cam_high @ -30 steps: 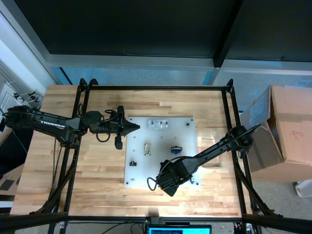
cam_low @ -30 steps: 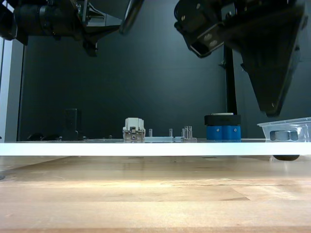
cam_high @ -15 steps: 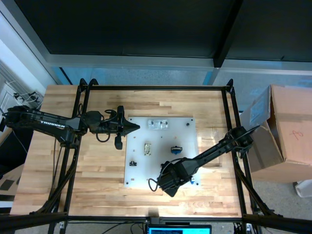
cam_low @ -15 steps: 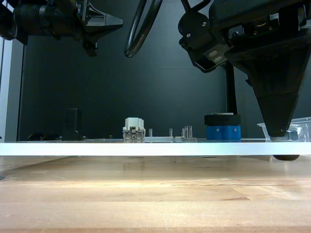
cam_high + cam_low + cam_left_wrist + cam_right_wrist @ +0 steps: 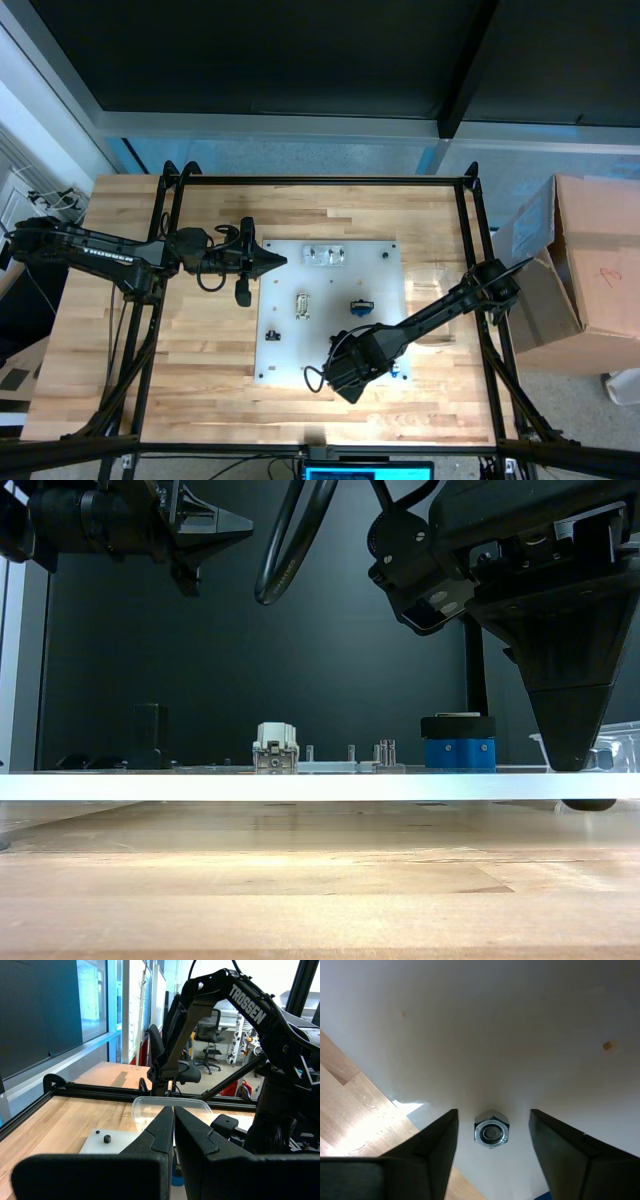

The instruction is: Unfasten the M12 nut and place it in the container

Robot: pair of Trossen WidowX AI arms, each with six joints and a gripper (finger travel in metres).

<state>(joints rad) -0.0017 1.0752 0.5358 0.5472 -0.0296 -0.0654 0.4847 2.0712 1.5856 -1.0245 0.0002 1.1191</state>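
Silver nut (image 5: 491, 1118) on its stud (image 5: 491, 1134), R gripper (image 5: 492, 1111) spread astride it. Risk: off-centre close slips off the flats. L gripper (image 5: 173, 1110) pressed together, hangs high left of board (image 5: 285, 350).

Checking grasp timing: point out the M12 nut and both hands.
M12 nut (image 5: 491, 1116): right wrist view, side flat; on its stud (image 5: 491, 1133).
right hand (image 5: 570, 755): low view, fingertip end; open, astride the nut at board's (image 5: 285, 355) near right.
left hand (image 5: 281, 260): high view, shut tip; raised over board's far left edge.

The right arm's black tool (image 5: 572, 761) came down over the near right edge of the white board (image 5: 285, 350), until its fingers stood spread on either side of the small silver hex nut (image 5: 491, 1129), not touching it.
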